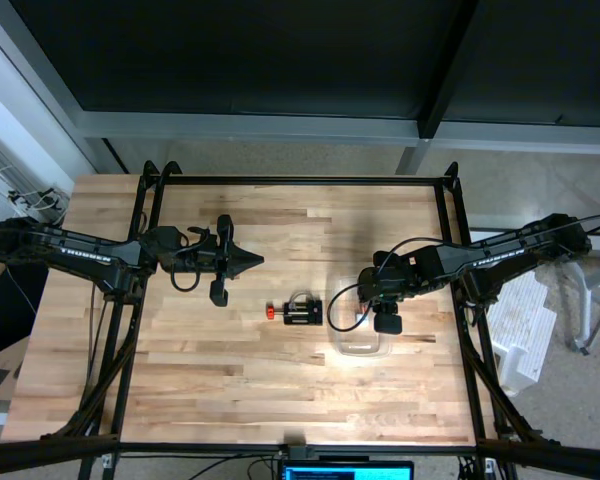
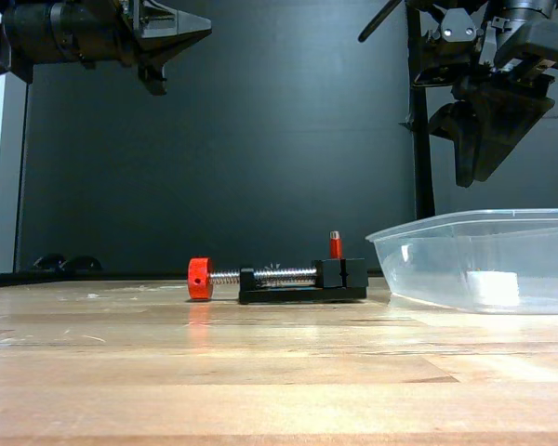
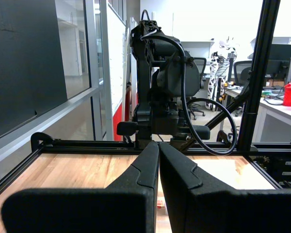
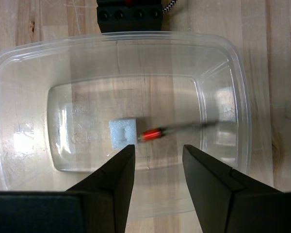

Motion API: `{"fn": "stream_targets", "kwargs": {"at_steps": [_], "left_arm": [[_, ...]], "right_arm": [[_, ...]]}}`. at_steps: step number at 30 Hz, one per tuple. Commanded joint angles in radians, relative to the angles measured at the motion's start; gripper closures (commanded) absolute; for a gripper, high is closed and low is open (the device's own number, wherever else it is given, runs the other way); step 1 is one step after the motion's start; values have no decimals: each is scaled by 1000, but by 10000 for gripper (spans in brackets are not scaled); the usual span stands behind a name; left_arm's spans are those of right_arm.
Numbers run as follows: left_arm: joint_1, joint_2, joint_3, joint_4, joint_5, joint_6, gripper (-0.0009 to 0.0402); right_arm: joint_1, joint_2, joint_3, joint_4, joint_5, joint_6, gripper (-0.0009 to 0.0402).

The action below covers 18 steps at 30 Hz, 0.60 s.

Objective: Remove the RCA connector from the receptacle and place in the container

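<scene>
Black right gripper (image 4: 157,148): fingers spread apart, holding nothing, hovering above the container (image 4: 233,53) and clear of its rim. RCA connector (image 4: 157,132) is inside the container, just beside a small white square piece (image 4: 123,133). Left gripper (image 3: 158,145): fingers pressed together, holding nothing. Container sits on the wooden table (image 1: 230,400), just right of the receptacle (image 1: 300,311); dark wall beyond. Right arm reaches in from the right with its gripper pointing down. Left arm is level, high over the table's left half.
</scene>
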Motion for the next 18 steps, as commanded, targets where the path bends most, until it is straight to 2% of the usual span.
{"fn": "stream_targets", "kwargs": {"at_steps": [1,11,15,18], "left_arm": [[0,0,0,0,0,0,393],[0,0,0,0,0,0,393],[0,0,0,0,0,0,393],[0,0,0,0,0,0,393]], "right_arm": [[0,0,1,1,0,1,254],[0,0,8,-3,-3,0,274],[-9,0,65,-17,-30,-7,283],[-34,-2,127,-16,-29,-25,293]]}}
